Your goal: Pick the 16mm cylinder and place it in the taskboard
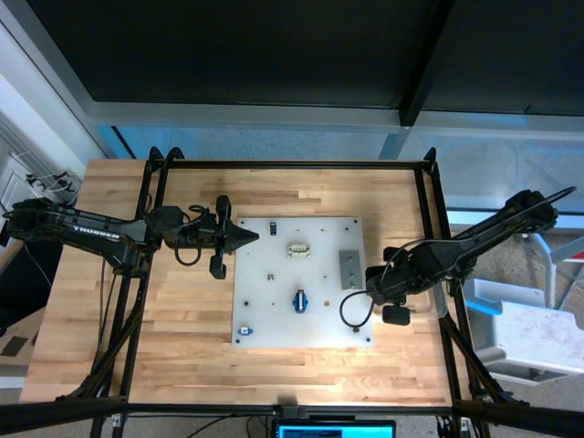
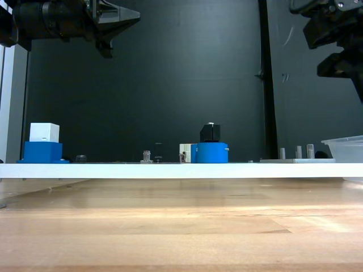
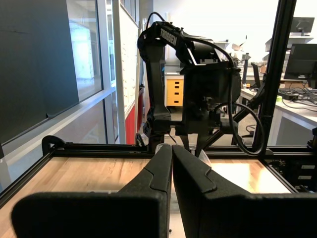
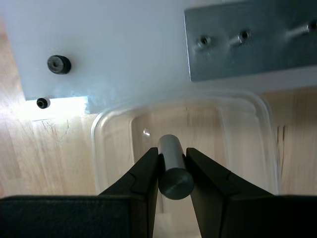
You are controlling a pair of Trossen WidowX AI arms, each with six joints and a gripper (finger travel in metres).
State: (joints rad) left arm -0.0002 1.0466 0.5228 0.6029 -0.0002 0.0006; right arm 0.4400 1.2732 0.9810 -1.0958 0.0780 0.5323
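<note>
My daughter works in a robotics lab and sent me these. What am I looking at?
The robot's left arm and right arm stand at the sides of a wooden table. One picture looks down from above, one level along the tabletop, and two come from cameras on the arms. The taskboard lies in the middle, bearing a grey block and a blue connector. The right gripper, above a clear tray, holds the 16mm cylinder. The left gripper hangs shut, high near the board's left edge.
</note>
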